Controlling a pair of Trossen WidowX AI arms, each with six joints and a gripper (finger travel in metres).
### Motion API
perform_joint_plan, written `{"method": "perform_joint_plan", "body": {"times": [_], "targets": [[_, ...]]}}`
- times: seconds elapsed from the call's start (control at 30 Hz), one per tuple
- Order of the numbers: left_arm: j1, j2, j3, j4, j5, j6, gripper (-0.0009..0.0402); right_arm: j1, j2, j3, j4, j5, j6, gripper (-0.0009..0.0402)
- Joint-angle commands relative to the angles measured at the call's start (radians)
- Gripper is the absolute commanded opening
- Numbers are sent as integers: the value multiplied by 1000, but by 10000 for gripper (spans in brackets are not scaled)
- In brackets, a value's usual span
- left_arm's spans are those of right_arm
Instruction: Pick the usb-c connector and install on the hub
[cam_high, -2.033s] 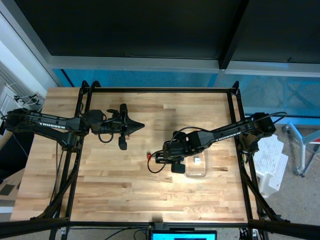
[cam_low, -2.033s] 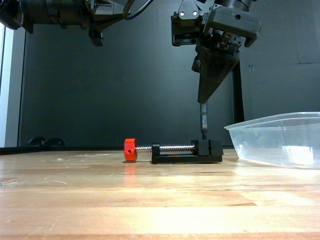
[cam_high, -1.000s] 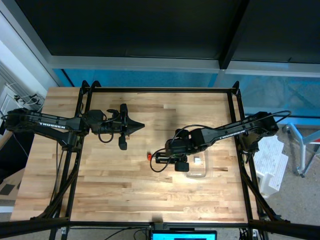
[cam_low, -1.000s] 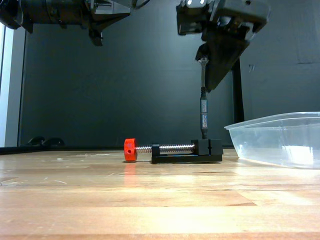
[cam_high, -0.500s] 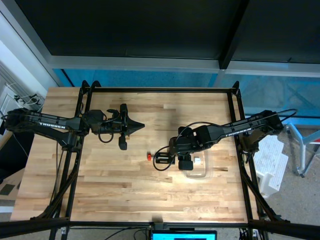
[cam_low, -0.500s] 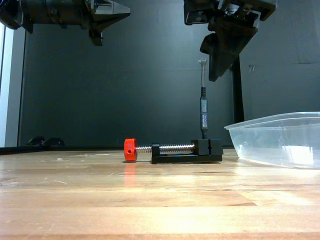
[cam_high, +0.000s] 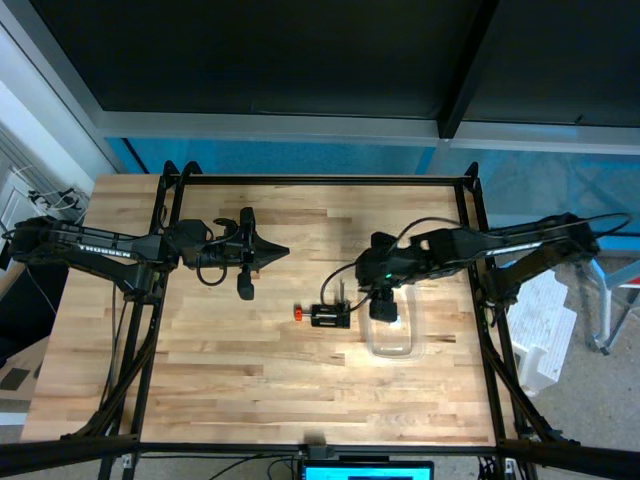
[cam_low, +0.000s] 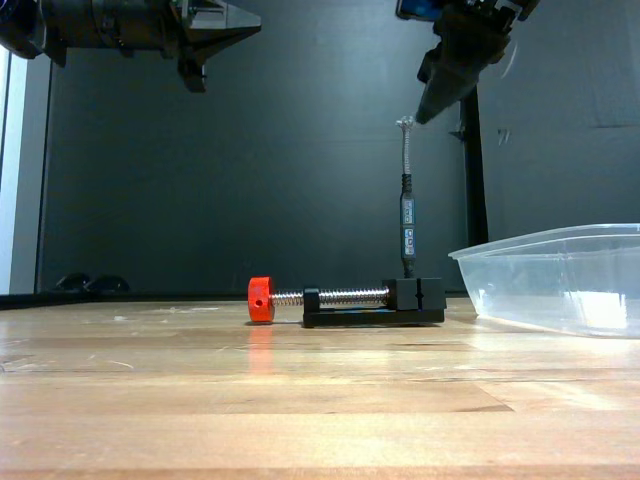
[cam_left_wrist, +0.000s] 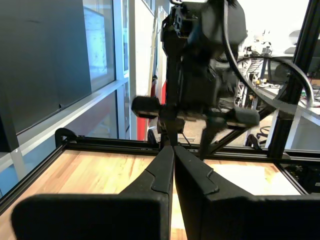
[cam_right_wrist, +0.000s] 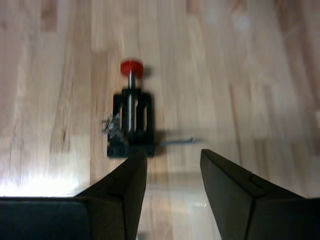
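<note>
Right gripper (cam_right_wrist: 172, 154), fingers (cam_right_wrist: 131, 187) spread and empty, hangs above the usb-c connector (cam_low: 408, 228) standing upright in the hub (cam_low: 375, 303); left gripper (cam_left_wrist: 173, 148), clenched, parked well apart.

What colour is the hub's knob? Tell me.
Red-orange knob, clearest in the low view. Right pincer open, raised near the hub; left pincer shut, parked far left.

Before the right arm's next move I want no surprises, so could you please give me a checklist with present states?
1. usb-c connector stands upright in the hub: ok.
2. Connector fully seated: cannot tell.
3. Right gripper open, higher than the connector, not touching it: ok.
4. Hub flat on the table: ok.
5. Left gripper shut, parked away from the hub: ok.
</note>
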Motion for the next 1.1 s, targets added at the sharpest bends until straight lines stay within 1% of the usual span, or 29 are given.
{"method": "perform_joint_plan", "body": {"times": [0.03, 0.23, 0.43, 0.47, 0.57, 0.63, 0.67, 0.73, 0.97, 1.0, 1.1], "targets": [[0, 0, 0, 0, 0, 0, 0, -19, -80, -73, 99, -1, -24, 110], [0, 0, 0, 0, 0, 0, 0, -50, -232, -216, 329, -10, -60, 58], [0, 0, 0, 0, 0, 0, 0, -63, -345, -324, 520, -13, -86, 2], [0, 0, 0, 0, 0, 0, 0, -69, -364, -342, 549, -22, -89, -3], [0, 0, 0, 0, 0, 0, 0, -95, -411, -393, 636, -62, -93, 3], [0, 0, 0, 0, 0, 0, 0, -112, -437, -427, 692, -74, -100, -1], [0, 0, 0, 0, 0, 0, 0, -121, -451, -443, 714, -87, -109, -1], [0, 0, 0, 0, 0, 0, 0, -135, -473, -470, 754, -92, -120, 1], [0, 0, 0, 0, 0, 0, 0, -172, -526, -536, 866, -185, -137, 0], [0, 0, 0, 0, 0, 0, 0, -176, -528, -545, 890, -192, -137, 0], [0, 0, 0, 0, 0, 0, 0, -178, -528, -564, 945, -192, -140, 0]]}}
